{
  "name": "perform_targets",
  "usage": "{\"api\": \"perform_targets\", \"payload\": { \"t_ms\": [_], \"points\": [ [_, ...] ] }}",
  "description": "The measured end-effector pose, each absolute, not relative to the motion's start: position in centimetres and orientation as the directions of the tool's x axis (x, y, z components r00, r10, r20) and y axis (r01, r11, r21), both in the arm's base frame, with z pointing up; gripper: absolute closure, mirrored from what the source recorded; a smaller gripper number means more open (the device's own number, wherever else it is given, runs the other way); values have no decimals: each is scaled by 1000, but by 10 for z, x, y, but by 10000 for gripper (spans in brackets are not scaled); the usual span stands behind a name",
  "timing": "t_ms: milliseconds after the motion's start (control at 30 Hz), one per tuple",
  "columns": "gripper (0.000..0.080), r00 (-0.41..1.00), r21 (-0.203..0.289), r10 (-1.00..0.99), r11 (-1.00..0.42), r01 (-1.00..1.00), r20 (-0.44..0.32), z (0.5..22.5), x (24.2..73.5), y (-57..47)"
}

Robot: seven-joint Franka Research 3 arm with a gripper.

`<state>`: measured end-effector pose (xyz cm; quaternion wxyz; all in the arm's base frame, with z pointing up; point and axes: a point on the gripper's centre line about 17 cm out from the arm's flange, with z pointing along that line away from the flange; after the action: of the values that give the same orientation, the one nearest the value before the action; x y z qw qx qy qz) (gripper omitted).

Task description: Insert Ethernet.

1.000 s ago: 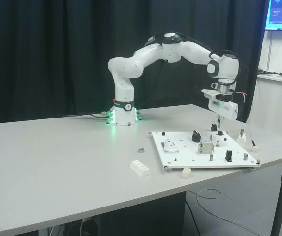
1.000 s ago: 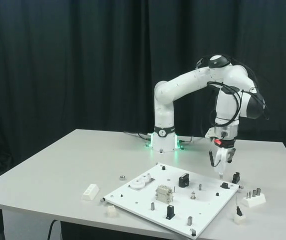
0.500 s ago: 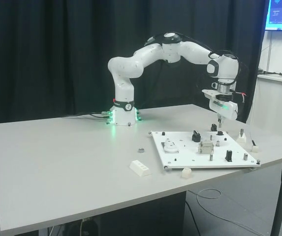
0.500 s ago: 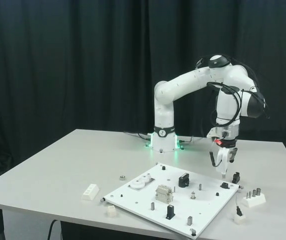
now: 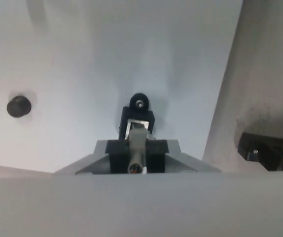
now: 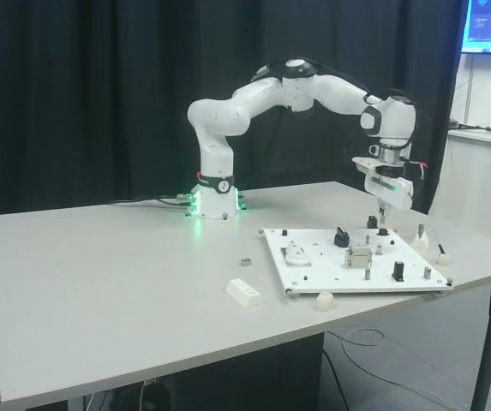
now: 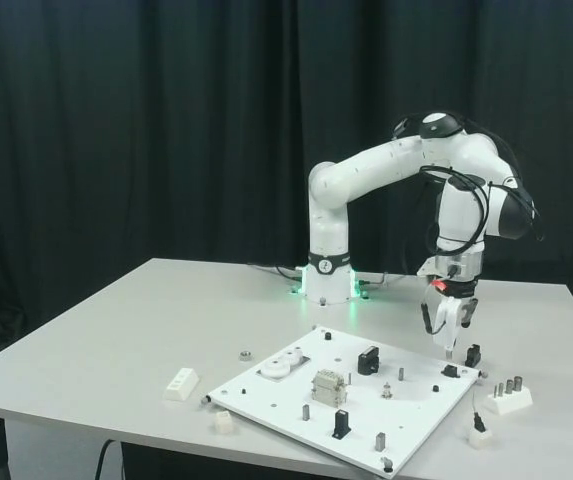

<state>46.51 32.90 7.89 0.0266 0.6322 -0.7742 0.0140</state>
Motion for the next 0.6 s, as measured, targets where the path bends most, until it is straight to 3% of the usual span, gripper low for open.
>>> {"api": "perform_targets", "payload": {
  "t_ms": [600],
  "points": [
    [736,-194,-23,-979,193,-981,61,70,472,332]
  ]
}}
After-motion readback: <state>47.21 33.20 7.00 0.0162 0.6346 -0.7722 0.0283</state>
